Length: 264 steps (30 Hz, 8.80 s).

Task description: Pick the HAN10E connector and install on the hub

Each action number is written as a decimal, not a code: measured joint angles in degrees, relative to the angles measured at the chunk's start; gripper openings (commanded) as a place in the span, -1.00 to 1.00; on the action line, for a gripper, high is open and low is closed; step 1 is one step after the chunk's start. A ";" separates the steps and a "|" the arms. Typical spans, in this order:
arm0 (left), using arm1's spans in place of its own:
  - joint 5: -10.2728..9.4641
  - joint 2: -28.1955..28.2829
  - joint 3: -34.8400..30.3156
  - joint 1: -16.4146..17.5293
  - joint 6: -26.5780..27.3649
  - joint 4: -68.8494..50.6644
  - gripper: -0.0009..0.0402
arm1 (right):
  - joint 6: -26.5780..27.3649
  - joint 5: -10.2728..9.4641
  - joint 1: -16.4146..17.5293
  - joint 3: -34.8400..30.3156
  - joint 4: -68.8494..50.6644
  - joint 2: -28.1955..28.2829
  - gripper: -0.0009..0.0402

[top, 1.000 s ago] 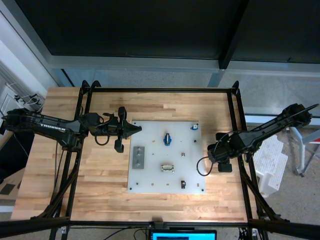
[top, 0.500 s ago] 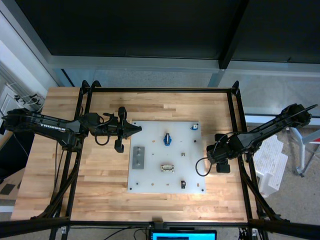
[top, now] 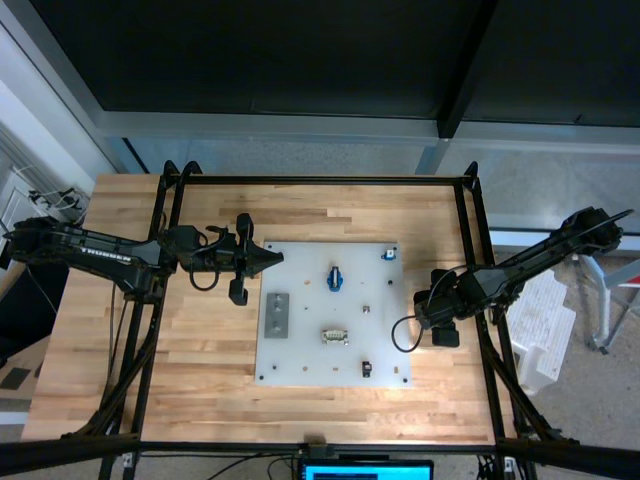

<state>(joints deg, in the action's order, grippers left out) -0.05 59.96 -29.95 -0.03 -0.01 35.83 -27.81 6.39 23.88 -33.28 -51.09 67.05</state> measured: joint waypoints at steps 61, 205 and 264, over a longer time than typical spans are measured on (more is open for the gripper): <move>0.02 0.00 0.02 0.00 0.00 0.00 -0.96 | 0.00 -1.79 -0.26 -18.97 -17.31 -2.03 -0.91; 0.00 0.02 0.02 0.00 0.02 0.02 -0.96 | 13.09 -3.23 -7.56 -72.02 -15.08 54.86 -0.91; 0.02 0.02 0.02 0.02 0.00 -0.02 -0.96 | 13.49 -1.25 -7.72 -64.76 -11.67 44.78 0.19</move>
<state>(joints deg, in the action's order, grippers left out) -0.03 59.99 -29.93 -0.01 -0.01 35.81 -14.33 5.15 16.16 -98.04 -62.76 111.83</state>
